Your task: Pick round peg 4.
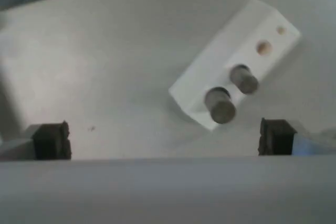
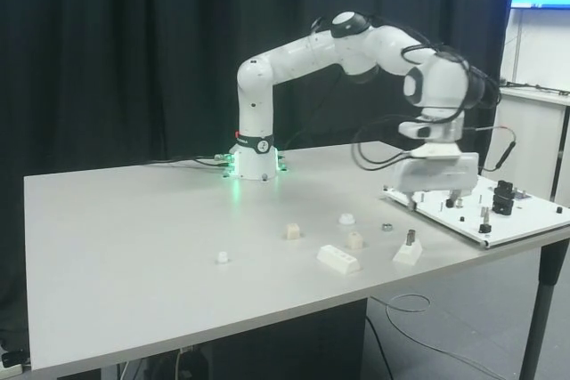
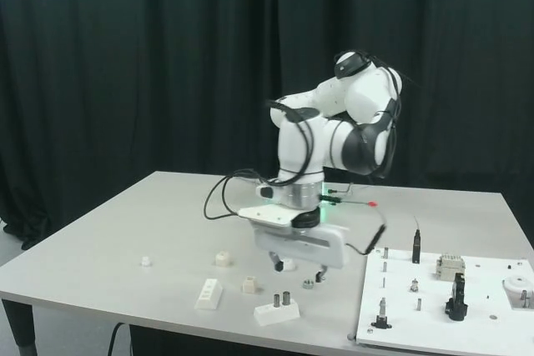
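Observation:
A white block [image 1: 210, 77] lies on the grey table with two grey round pegs standing in it, one [image 1: 220, 104] near its end and one [image 1: 244, 78] beside it; two more holes in the block are empty. In the room views, the same block [image 2: 409, 251] [image 3: 276, 312] sits near the table's front edge. My gripper [image 1: 163, 139] [image 2: 434, 200] [image 3: 299, 270] hangs open a little above the table. Its black fingertips [image 1: 50, 140] are wide apart with nothing between them. The pegs stand just ahead of the fingertips, nearer to one finger.
A white board [image 2: 525, 224] [image 3: 434, 331] carrying several small black and grey parts lies at the table's right end. Small white pieces [image 2: 338, 259] [image 2: 291, 231] [image 2: 222, 257] are scattered left of the peg block. A cable loops from the wrist.

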`<state>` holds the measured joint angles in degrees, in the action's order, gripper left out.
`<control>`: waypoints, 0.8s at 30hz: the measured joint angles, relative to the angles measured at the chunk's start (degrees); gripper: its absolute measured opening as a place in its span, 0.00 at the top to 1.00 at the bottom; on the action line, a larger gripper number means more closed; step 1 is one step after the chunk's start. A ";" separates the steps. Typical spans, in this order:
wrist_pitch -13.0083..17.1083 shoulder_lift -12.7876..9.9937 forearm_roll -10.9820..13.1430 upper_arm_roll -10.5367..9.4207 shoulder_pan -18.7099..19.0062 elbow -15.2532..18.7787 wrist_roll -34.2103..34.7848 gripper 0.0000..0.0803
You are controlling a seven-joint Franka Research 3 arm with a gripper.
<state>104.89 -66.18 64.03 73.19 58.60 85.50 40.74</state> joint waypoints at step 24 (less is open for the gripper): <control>-0.03 -2.22 8.80 0.26 1.36 7.69 25.73 0.00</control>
<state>104.86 -68.40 72.83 73.45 59.96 93.19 66.48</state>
